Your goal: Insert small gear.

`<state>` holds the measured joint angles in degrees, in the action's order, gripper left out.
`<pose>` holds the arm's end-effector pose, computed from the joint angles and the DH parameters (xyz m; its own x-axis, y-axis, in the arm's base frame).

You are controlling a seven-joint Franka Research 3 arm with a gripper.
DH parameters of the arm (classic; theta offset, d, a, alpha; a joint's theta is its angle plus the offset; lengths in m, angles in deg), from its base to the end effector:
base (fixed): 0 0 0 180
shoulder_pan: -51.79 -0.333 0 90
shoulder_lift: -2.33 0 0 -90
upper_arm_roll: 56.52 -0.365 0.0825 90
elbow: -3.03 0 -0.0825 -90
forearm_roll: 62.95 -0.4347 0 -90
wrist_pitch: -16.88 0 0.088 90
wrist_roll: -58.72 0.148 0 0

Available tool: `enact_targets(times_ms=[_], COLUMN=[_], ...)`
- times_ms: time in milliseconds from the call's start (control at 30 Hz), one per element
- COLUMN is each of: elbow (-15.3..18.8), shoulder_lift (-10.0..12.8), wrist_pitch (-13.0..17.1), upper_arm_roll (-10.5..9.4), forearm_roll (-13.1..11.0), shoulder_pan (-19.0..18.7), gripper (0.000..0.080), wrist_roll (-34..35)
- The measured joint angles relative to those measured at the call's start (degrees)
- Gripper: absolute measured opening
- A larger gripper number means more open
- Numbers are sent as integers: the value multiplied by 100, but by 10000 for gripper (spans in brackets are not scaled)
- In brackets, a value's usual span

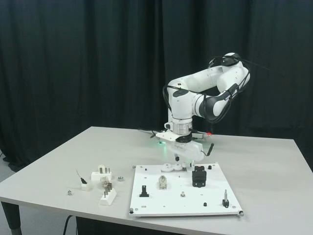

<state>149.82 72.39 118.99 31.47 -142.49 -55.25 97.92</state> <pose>0.4148 0.1139 0.1802 0.2241 -0.9723 -0.0661 -0.9708 -0.2287 0.0720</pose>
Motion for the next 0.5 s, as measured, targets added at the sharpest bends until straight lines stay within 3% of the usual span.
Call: enact_targets(times_ms=[300,333,467,500], elbow=[0,0,0,0], shoulder_lift=[0,0,0,0], wrist_pitch=[77,81,90,92], upper_arm_roll=[-32,-35,-45,-48], forearm_roll=[0,-1,-12,-16], shoulder_pan=[5,5,7,7], gripper=[799,530,530,366], wrist_roll=[68,69,69,69])
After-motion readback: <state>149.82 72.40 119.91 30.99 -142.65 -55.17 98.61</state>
